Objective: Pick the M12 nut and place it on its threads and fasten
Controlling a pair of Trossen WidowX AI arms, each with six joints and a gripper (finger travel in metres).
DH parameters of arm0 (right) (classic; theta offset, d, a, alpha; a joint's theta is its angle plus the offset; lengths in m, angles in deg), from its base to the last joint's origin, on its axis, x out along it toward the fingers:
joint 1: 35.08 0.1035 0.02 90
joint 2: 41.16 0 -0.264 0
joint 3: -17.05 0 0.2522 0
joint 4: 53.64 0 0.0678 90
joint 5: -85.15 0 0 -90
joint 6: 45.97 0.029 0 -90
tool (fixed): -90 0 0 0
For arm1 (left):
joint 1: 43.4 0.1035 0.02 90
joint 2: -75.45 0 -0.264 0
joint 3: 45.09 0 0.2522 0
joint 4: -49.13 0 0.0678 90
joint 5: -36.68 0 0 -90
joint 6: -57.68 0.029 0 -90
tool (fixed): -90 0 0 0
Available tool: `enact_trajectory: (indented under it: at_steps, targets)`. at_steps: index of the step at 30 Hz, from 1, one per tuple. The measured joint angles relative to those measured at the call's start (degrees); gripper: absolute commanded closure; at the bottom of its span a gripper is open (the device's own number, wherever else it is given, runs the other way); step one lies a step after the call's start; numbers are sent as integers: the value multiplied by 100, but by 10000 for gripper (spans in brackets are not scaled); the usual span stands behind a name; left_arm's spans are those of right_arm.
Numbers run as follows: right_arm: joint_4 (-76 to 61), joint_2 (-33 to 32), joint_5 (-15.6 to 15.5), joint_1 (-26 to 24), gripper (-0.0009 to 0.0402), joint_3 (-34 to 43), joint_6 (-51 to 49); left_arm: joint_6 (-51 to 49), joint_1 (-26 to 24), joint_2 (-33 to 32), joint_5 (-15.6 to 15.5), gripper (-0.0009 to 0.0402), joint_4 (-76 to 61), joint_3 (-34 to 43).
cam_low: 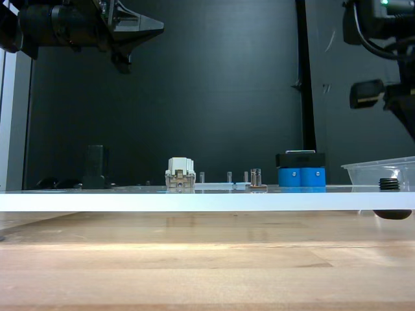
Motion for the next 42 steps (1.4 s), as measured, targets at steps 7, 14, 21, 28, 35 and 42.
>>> enact_trajectory:
  at_steps: [7, 14, 21, 28, 35, 42]
  targets:
    - [531, -101, 232, 240, 191, -507, -138, 0, 0, 0, 0, 393, 0, 2]
    - [990, -573, 332, 260, 185, -522, -223, 0, 0, 0, 2, 393, 0, 2]
    - [1314, -968, 319, 269, 185, -566, -437, 0, 0, 0, 2, 393, 0, 2]
    - [1698, -1023, 319, 269, 185, -885, -544, 0, 0, 0, 2, 393, 0, 2]
    - [1899, -1023, 317, 269, 186, -964, -544, 0, 0, 0, 0, 393, 0, 2]
    - [1919, -1023, 315, 269, 219, -973, -544, 0, 0, 0, 0, 393, 0, 2]
